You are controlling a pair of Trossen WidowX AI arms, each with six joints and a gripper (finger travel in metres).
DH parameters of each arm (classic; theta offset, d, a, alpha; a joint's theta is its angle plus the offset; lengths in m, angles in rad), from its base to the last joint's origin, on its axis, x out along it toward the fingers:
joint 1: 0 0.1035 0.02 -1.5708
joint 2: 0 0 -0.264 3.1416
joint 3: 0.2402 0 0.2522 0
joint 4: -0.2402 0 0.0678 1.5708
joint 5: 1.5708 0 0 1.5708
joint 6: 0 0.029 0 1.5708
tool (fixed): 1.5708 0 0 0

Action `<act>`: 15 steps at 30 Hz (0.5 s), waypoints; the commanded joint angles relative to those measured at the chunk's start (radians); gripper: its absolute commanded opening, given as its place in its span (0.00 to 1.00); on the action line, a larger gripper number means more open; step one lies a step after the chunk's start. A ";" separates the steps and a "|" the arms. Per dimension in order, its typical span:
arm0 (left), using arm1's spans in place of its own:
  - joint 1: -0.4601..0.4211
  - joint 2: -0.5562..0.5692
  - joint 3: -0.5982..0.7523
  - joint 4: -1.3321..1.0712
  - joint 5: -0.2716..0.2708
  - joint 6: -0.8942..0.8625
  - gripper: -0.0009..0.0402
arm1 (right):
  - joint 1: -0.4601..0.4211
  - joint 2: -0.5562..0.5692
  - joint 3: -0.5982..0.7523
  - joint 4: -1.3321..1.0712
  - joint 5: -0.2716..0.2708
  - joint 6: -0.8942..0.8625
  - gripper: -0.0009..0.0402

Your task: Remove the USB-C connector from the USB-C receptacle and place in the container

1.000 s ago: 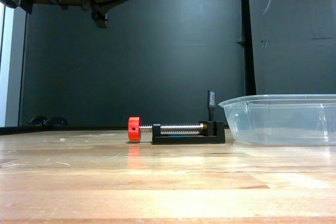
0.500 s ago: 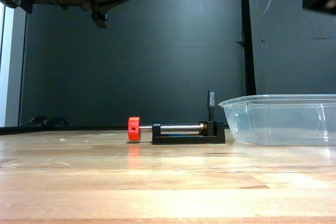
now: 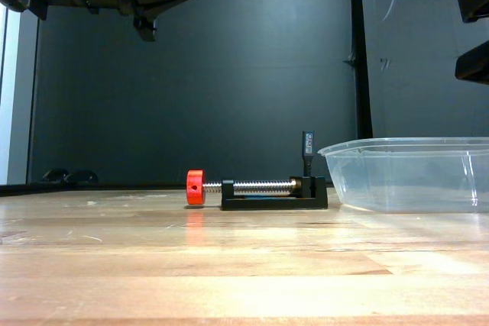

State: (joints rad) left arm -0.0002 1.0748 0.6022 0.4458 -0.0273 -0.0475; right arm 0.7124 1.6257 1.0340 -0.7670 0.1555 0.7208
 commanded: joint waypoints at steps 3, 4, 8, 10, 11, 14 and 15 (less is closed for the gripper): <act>0.000 0.000 0.000 0.000 0.000 0.000 0.02 | 0.000 0.000 0.000 0.001 0.014 0.001 0.02; 0.000 0.000 0.000 0.000 0.000 0.000 0.02 | -0.001 0.000 0.000 0.001 0.014 0.001 0.02; 0.000 0.000 0.000 0.000 0.000 0.000 0.02 | -0.001 0.000 0.000 0.002 0.014 0.008 0.03; 0.000 0.000 0.000 0.000 0.000 0.000 0.02 | -0.001 0.000 0.000 0.002 0.013 0.009 0.06; 0.000 0.000 0.000 0.000 0.000 0.000 0.02 | -0.001 0.000 0.000 0.002 0.014 0.009 0.09; 0.000 0.000 0.000 0.000 0.000 0.000 0.02 | -0.001 0.000 0.000 0.002 0.014 0.014 0.17; 0.000 0.000 0.000 0.000 0.000 0.000 0.02 | -0.001 0.000 0.000 0.002 0.014 0.013 0.20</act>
